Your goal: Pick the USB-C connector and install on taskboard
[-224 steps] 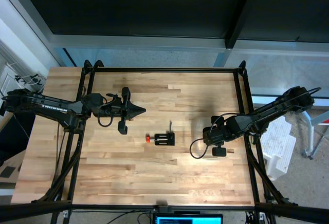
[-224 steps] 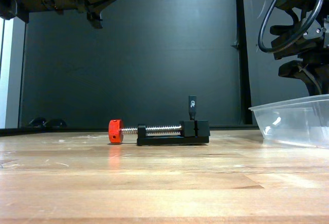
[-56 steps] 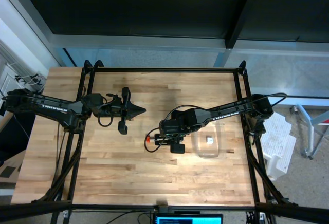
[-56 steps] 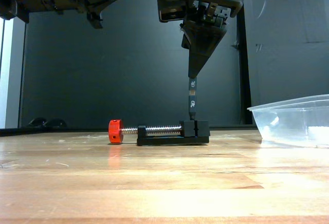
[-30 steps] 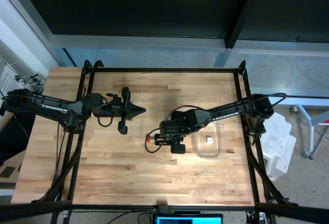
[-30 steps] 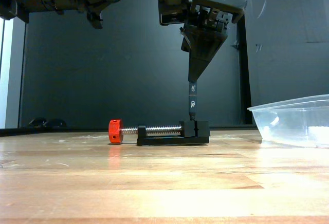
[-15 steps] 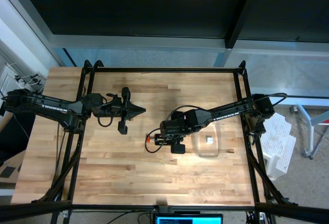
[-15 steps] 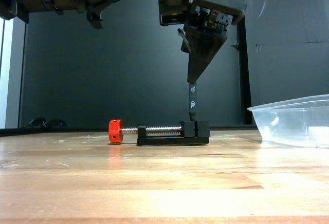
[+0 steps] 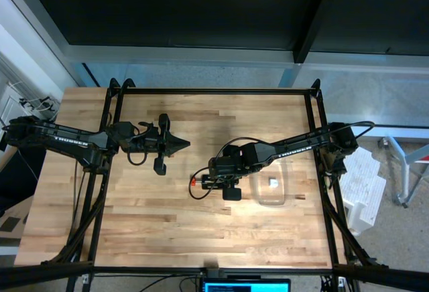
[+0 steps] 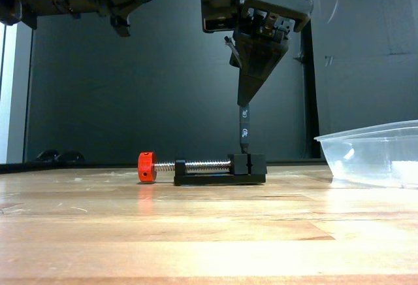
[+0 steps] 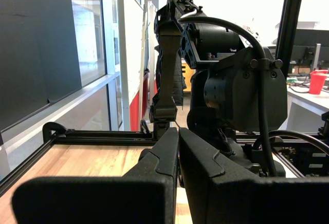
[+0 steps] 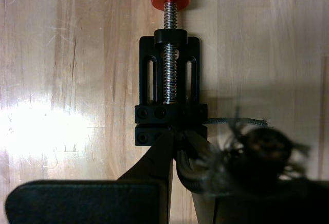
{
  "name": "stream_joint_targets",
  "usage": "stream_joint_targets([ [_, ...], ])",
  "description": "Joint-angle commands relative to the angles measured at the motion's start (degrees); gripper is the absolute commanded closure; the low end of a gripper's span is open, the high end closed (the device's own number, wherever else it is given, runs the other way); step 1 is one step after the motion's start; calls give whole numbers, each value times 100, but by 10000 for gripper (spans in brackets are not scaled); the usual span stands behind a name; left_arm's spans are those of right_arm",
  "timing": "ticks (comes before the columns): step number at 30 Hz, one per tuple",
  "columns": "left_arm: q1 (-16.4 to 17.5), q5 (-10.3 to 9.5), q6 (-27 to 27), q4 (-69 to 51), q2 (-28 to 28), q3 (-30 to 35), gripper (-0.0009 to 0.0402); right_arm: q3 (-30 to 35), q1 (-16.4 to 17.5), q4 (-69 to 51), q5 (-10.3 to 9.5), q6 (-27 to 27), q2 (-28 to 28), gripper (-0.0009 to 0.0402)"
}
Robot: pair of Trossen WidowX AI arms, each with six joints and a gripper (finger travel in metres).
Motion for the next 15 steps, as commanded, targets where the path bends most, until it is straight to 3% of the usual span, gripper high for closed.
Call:
stream_joint_targets([
  [1, 2, 2, 0, 2, 2, 2, 393, -4, 7, -2, -4, 2, -7, 326],
  [15, 2, 2, 0, 2, 2, 2, 393, -7, 33, -302, -4, -103, -387, 197],
])
